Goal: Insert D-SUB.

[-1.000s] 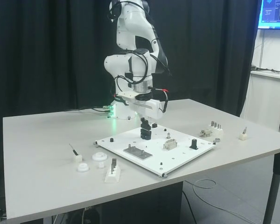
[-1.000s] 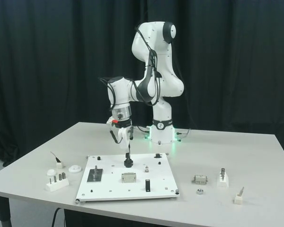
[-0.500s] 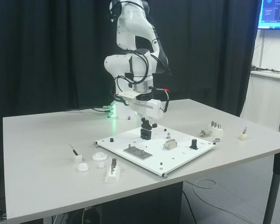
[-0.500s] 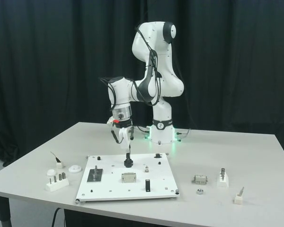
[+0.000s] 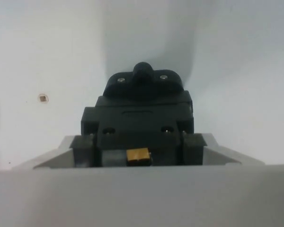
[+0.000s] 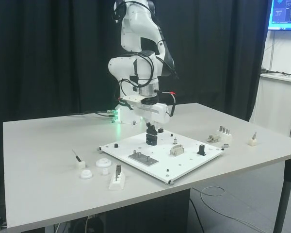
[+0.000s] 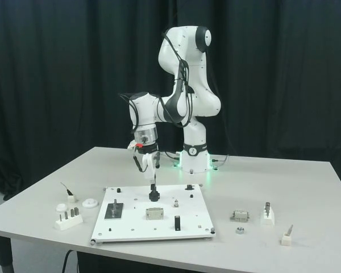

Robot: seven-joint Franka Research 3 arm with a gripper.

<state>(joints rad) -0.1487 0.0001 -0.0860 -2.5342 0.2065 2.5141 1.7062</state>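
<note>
Since the gripper [image 5: 138,153] is clamped on the black D-SUB plug [image 5: 138,116] just above the white board [image 6: 184,165] (toward its back edge), I'd go straight down, plug kept square, pressing gently until seated.

We see the arm's base [image 7: 194,161] standing at the back of the table [image 7: 307,187], with the assembly board [image 7: 131,227] lying in front of it, near the front edge. On the board, the plate with a peg [image 7: 113,210] sits toward its left side, the socket block [image 7: 154,214] near the middle, and the small upright post [image 7: 178,222] just right of that block. The end effector [image 7: 154,190] hangs over the board's rear half, above a dark part [image 6: 151,140]. Left of the board lie two round discs [image 7: 90,202] and the pin holder [image 7: 67,219]. Right of it rest the D-SUB connector [image 7: 239,215], a nut [image 7: 238,230] in front of it, and two small stands [image 7: 267,215].
</note>
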